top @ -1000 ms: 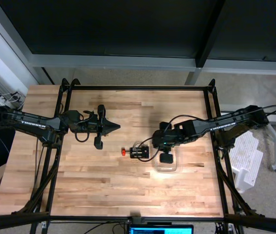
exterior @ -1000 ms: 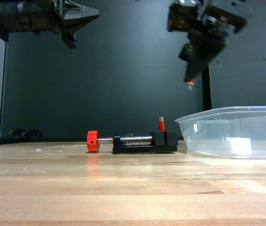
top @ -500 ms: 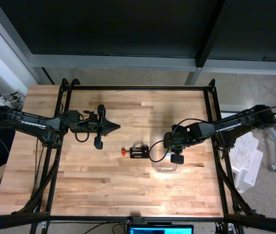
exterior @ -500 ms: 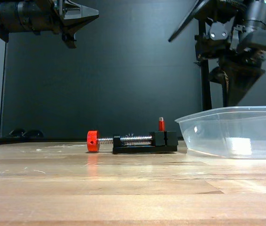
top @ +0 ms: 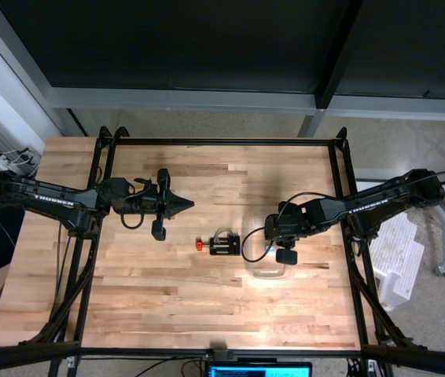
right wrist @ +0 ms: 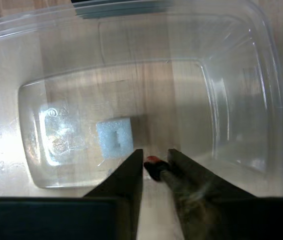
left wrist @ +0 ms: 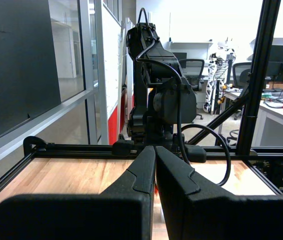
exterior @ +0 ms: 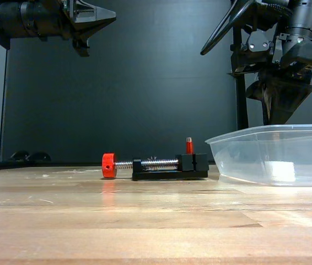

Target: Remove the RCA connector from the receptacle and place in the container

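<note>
The RCA connector [right wrist: 153, 161] is held between the nearly closed jaws of the right gripper [right wrist: 155, 155], over the container [right wrist: 241, 100]. It is judged light, stiff and slippery, best gripped by its red body, not the pin. The left gripper [left wrist: 155, 149] is parked aloft, jaws closed and empty.

Only a blurred red tip of the RCA connector [right wrist: 153, 161] shows between the fingers of the right hand [right wrist: 155, 155] over the container [right wrist: 254, 110] (pin hidden). The low view's top edge crops the raised left hand [exterior: 111, 19].
</note>
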### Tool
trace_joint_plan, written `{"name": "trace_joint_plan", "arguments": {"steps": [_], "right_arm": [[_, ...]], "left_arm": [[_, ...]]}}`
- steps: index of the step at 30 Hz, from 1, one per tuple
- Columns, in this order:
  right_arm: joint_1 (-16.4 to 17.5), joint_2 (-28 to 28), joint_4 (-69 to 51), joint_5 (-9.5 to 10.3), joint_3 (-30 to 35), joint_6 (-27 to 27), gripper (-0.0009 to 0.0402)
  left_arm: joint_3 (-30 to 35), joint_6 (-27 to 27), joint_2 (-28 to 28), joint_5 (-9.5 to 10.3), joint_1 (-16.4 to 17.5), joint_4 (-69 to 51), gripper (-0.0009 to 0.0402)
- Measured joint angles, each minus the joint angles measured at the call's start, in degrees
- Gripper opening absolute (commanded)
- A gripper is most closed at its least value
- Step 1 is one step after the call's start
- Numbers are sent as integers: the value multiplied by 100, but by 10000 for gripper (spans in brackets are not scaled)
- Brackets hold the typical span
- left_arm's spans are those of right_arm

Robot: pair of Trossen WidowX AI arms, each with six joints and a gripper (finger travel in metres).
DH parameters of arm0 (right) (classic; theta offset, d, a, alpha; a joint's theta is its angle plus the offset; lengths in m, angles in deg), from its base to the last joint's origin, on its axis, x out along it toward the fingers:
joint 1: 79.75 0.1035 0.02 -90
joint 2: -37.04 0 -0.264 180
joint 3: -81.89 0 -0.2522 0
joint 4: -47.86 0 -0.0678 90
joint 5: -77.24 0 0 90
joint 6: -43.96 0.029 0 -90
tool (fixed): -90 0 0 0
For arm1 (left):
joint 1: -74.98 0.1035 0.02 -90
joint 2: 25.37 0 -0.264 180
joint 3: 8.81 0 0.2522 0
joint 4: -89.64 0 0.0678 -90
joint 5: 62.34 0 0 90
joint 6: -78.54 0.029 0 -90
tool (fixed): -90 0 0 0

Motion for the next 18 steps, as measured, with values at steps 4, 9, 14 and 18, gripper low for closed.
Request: {"name": "trace_joint_plan", "arguments": {"steps": [4,9,14,18], "right_arm": [[2,0,4,-72,0,44,131],[4,0,4,-72,0,98,145],[4,0,4,-72,0,98,145],[4,0,4,-72,0,98,143]], "left_arm": [[-2,0,0,2,0,0,0],[0,0,-2,2,0,-2,0],[0,0,0,0,0,0,0],[0,-2,-2,2,0,0,0]]}}
